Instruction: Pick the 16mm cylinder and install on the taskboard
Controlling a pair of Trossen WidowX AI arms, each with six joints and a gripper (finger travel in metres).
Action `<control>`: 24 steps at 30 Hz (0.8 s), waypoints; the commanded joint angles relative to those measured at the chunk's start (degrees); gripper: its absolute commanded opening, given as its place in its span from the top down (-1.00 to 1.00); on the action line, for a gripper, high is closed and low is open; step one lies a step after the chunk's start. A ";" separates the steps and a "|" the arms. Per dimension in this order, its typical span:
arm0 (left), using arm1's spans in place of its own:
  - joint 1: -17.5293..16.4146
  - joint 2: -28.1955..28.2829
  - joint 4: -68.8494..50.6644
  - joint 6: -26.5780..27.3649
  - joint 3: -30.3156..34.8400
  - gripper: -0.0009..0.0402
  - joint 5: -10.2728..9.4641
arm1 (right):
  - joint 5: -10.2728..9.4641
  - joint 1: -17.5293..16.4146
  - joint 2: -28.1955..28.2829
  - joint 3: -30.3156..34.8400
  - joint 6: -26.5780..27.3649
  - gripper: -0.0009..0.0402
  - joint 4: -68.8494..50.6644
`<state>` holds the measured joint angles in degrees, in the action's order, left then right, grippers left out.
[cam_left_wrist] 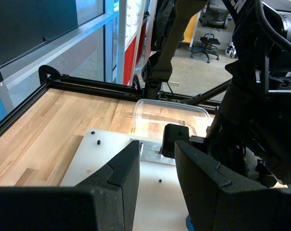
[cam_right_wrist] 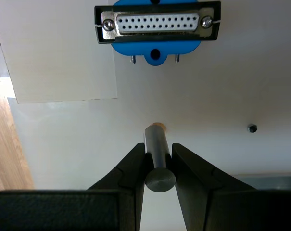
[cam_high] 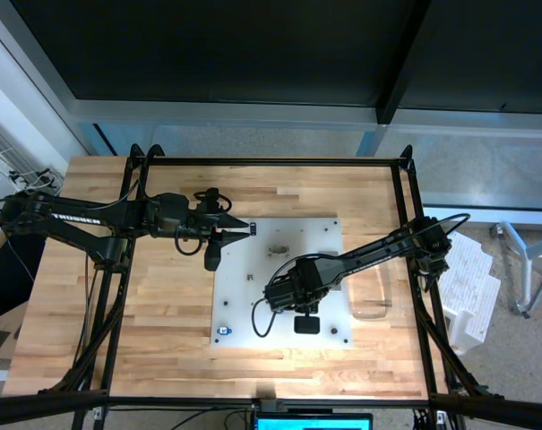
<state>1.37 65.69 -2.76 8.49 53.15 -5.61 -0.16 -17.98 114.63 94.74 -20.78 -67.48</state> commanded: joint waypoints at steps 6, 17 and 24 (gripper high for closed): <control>0.00 0.00 0.02 -0.02 0.00 0.49 0.00 | 0.09 -0.17 0.37 -0.55 -0.26 0.94 0.48; 0.00 0.00 0.02 -0.02 0.00 0.49 0.00 | 0.11 -0.07 0.37 -2.05 -0.37 0.94 1.75; 0.00 0.00 0.04 -0.02 0.00 0.49 0.00 | 0.57 0.11 0.37 -2.45 -0.20 0.94 2.16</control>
